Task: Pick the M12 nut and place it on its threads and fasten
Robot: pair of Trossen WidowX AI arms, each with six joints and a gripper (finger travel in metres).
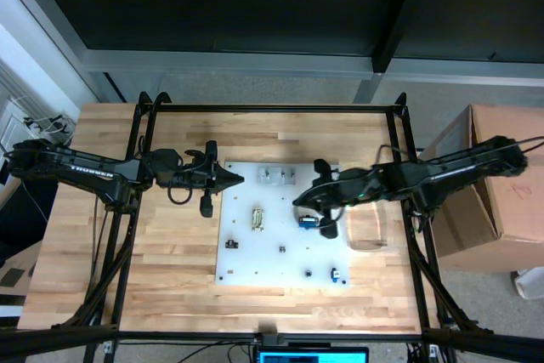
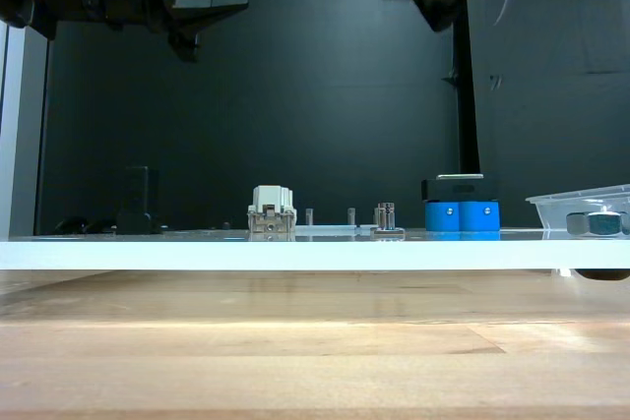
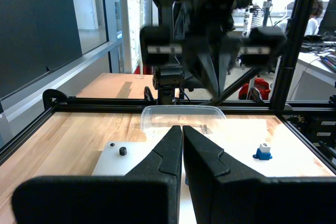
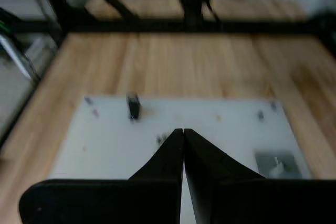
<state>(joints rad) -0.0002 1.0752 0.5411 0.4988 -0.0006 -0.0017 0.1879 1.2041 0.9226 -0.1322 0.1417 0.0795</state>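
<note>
Black pointed left hand [image 1: 240, 179], right hand [image 1: 296, 202]

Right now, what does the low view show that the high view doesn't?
Only low: the silver nut at board level, lined up with the clear tray; on its stud or in the tray, I cannot tell. Only high: the whole white board, the tray beside its right edge, the stud as a dark speck. Both: left gripper raised over the board's far left, right gripper raised right of mid-board, fingers shut, neither holding the nut.

Closed aloft: left gripper [image 1: 240, 179], right gripper [image 1: 296, 202]
</note>
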